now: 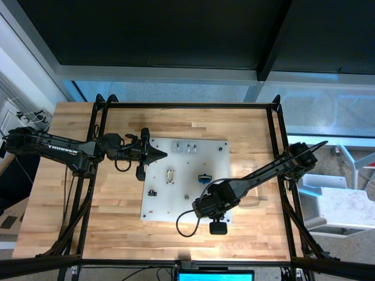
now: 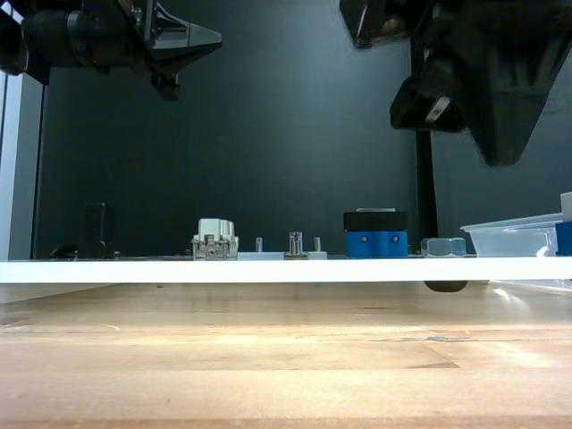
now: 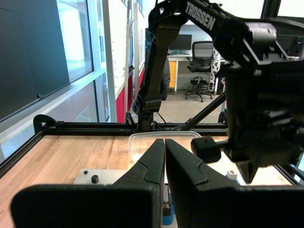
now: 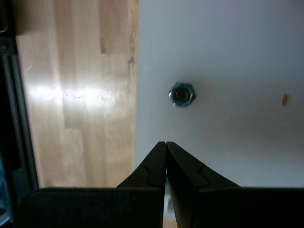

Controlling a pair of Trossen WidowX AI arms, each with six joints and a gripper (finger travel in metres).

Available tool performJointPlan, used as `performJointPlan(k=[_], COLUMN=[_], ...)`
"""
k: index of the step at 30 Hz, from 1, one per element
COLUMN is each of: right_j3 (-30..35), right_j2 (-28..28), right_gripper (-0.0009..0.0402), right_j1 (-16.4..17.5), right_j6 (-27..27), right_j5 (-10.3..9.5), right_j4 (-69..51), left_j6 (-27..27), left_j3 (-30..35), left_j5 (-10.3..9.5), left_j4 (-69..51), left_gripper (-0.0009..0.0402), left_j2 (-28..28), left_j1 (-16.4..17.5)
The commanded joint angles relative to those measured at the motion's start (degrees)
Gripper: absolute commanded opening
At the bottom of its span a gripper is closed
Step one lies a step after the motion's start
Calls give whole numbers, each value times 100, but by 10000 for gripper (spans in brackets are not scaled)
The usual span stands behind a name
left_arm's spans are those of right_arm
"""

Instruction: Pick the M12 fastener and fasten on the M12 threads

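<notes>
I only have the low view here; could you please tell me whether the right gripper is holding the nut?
Observer: No. The right wrist view shows the right gripper shut on nothing above the board. The nut sits beyond its tips, and its dark centre suggests it is on its stud.
Operator: Thank you. And the left gripper?
Observer: Its wrist view shows it shut and empty, and the high view puts it over the board's left edge.
</notes>
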Motion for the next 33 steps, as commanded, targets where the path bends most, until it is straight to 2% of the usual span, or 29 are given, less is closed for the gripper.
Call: performJointPlan(k=[1, 3, 10, 33], right_j3=[0, 0, 0, 0], right_j2=[-149, -234, -396, -382], right_gripper=[0, 0, 0, 0], right_j1=[2, 13, 17, 22], right_j6=[48, 50, 44, 42], right_j5=[85, 160, 160, 160], right_j4=[-9, -22, -33, -31], left_j6=[2, 2, 2, 2], left_j3=[2, 2, 2, 2], left_j5=[0, 0, 0, 0], left_j4=[-2, 2, 2, 2], left_gripper=[0, 0, 0, 0], left_j2=[2, 2, 2, 2], left_j1=[0, 2, 2, 0])
